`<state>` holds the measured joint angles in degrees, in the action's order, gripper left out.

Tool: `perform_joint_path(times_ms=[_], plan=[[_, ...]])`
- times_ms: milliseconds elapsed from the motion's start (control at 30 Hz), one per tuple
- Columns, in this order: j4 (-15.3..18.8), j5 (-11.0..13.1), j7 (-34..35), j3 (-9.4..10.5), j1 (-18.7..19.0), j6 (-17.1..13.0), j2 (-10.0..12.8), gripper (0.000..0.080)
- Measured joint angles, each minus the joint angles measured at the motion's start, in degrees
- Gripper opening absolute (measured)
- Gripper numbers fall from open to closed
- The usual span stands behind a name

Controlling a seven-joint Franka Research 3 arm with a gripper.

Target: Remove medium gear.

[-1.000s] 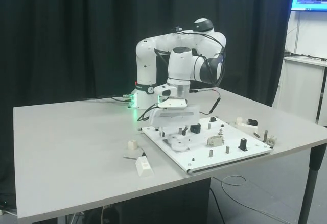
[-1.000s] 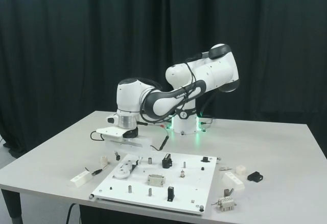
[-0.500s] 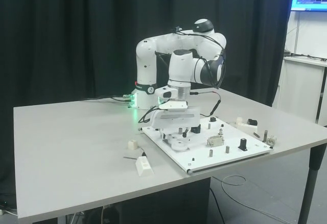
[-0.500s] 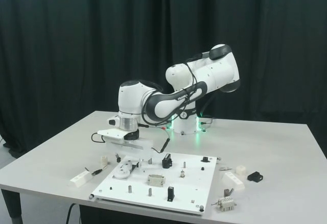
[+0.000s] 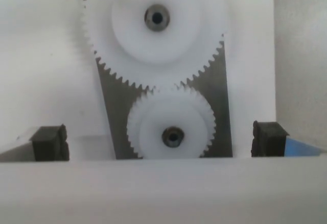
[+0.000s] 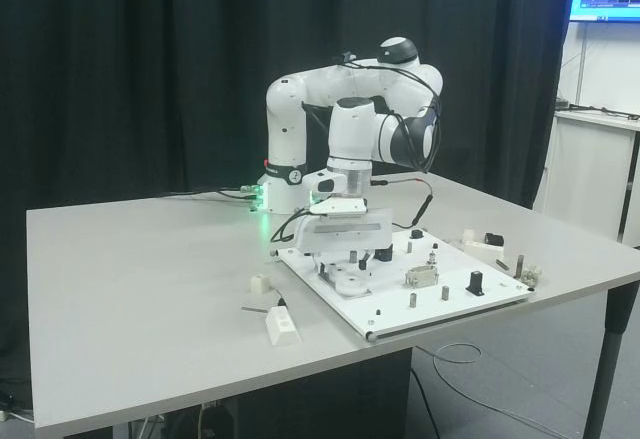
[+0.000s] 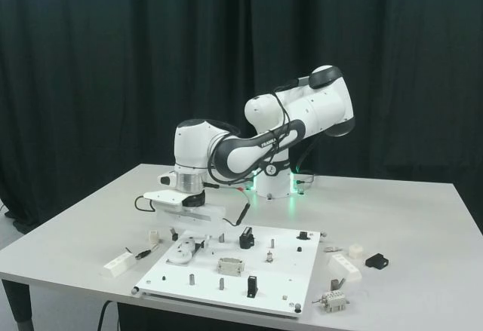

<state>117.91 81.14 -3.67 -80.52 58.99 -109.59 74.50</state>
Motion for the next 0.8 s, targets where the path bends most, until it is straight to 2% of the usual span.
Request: perform_joint_path(times_ms=[800], plan=[[-0.38,0.89,0.36,0.72,-0.82,-1.54,0.0,0.08]])
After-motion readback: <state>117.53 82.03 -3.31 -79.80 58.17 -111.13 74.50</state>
